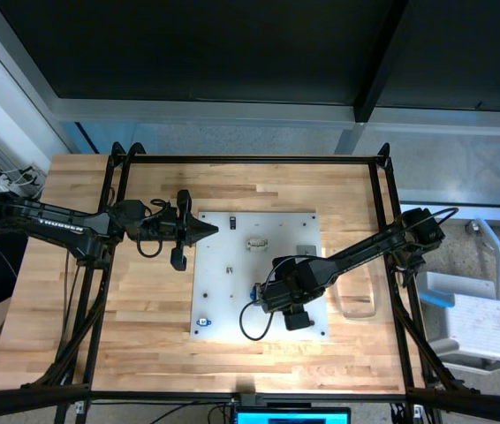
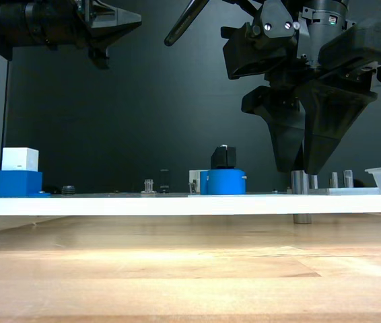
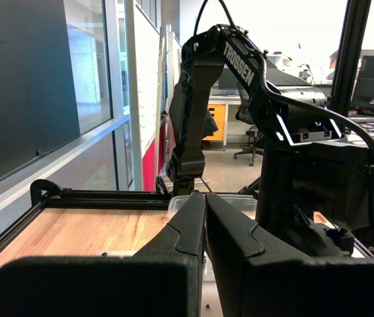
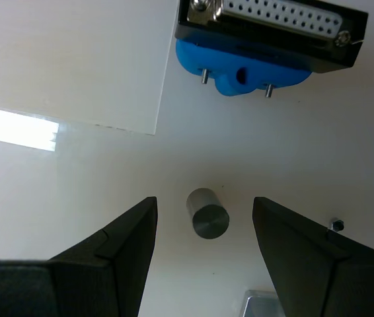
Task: Pick the 16mm cylinder and place it in the container
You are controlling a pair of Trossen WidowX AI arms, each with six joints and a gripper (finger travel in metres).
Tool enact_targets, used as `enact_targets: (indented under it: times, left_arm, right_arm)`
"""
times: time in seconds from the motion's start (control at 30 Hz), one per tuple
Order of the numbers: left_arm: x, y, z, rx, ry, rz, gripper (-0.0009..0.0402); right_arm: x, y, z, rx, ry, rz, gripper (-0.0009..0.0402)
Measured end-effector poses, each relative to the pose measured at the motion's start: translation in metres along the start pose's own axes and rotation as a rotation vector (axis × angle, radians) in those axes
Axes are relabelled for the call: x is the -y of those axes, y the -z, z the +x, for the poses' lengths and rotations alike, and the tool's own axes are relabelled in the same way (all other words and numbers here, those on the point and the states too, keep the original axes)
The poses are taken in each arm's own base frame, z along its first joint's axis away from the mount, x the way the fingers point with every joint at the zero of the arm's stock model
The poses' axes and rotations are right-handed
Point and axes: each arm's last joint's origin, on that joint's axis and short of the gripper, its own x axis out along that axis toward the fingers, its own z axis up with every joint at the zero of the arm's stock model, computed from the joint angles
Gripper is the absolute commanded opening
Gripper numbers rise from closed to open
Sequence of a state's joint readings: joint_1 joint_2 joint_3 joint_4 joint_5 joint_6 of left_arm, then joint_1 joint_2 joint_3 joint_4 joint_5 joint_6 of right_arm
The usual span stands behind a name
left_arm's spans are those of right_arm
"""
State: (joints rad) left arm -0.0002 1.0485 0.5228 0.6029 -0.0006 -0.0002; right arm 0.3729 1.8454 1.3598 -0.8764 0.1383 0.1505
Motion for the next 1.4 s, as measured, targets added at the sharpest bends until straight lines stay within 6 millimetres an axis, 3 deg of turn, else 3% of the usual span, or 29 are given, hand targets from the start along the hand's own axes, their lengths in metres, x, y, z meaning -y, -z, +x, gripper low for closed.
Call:
enact_targets:
  times: [0.7, 1.4]
  left_arm:
    - [0.0000, 0.0001, 0.0000, 0.000, 0.000, 0.000, 0.0000]
    - [0.0000, 0.0000, 0.0000, 0.000, 0.000, 0.000, 0.0000]
  right_arm:
    - [-0.0010, -0.0004, 0.0100, -0.030, -0.006, -0.004, 0.0196]
    - [-0.0001, -0.0001, 0.0101, -0.035, -0.005, -0.007, 0.0068]
